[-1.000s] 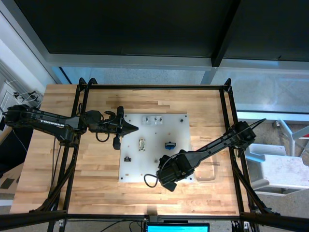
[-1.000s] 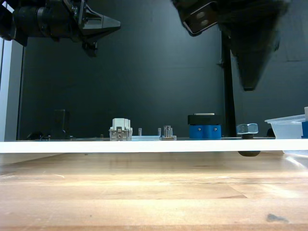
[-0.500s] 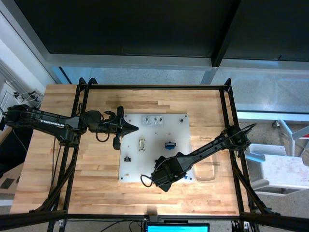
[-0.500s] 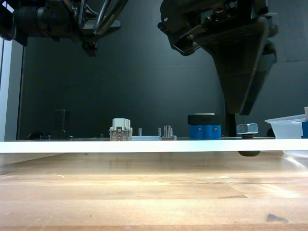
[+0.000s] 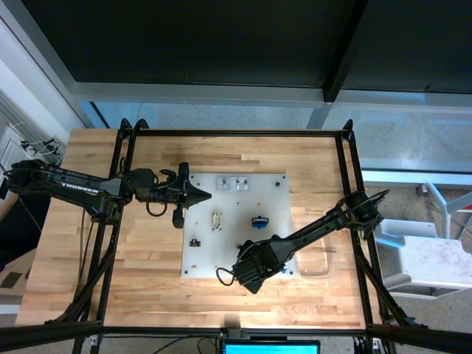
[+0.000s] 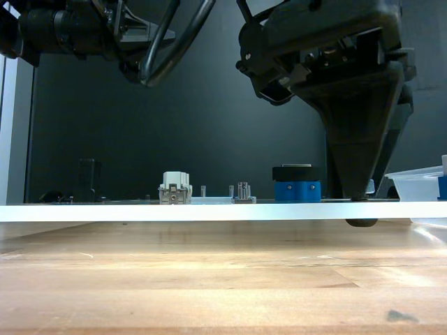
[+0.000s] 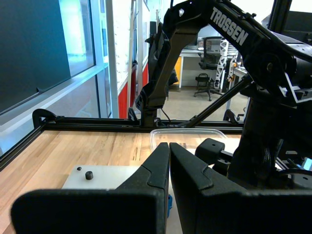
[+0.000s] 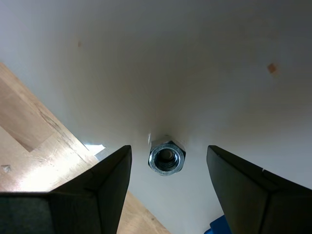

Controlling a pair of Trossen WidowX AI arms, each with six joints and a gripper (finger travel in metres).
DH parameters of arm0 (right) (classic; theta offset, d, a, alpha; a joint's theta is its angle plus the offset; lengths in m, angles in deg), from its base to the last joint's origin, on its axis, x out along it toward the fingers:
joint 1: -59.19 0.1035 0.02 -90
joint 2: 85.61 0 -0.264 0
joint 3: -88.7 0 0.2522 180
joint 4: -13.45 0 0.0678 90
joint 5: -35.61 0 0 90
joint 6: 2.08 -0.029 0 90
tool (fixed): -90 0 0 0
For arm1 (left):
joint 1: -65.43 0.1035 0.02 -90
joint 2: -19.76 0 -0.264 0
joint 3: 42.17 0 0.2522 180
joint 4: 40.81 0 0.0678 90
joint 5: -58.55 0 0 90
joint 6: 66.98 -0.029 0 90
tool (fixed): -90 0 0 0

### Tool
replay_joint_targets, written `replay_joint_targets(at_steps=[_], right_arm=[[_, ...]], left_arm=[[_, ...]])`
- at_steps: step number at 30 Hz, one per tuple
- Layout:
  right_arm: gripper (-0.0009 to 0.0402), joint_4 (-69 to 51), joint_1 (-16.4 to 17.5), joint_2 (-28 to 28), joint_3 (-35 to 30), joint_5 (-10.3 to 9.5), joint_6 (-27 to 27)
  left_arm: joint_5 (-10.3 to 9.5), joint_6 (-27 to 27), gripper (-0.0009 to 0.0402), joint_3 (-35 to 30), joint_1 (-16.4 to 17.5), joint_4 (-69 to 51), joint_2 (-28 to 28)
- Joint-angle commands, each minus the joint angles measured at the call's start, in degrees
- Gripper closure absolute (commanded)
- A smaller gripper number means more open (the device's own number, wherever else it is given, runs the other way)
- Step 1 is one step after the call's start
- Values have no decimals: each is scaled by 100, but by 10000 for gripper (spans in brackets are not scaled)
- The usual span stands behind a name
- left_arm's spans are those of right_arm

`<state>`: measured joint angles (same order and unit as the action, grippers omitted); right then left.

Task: Unfasten the M12 fastener and place in the container

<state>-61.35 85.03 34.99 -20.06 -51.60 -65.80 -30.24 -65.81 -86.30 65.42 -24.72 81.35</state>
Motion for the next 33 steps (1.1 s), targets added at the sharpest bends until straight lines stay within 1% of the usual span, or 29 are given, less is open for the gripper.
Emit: replay_joint_targets(at_steps=[1, 6, 13, 15, 19, 21, 24, 27, 33], right_arm=[[204, 7, -11, -7, 7, 13, 2], [243, 15, -33, -7, 7, 13, 4], [309, 37, -35, -7, 7, -9, 33], [327, 68, -37, -7, 7, -101, 136], [362, 79, -37, -7, 7, -111, 428], [376, 79, -37, -7, 7, -118, 752], [393, 72, -37, -7, 7, -136, 1510], [390, 48, -37, -7, 7, -140, 2190], [389, 44, -42, -7, 7, -142, 3864]], left_arm=[[2, 0, 393, 0, 2, 0, 2], [2, 0, 393, 0, 0, 2, 2], [2, 0, 393, 0, 0, 2, 2], [4, 0, 393, 0, 2, 2, 2], [2, 0, 393, 0, 0, 2, 2], [4, 0, 393, 0, 2, 0, 2], [2, 0, 393, 0, 0, 2, 2], [2, 0, 393, 0, 0, 0, 2], [2, 0, 393, 0, 0, 2, 2]])
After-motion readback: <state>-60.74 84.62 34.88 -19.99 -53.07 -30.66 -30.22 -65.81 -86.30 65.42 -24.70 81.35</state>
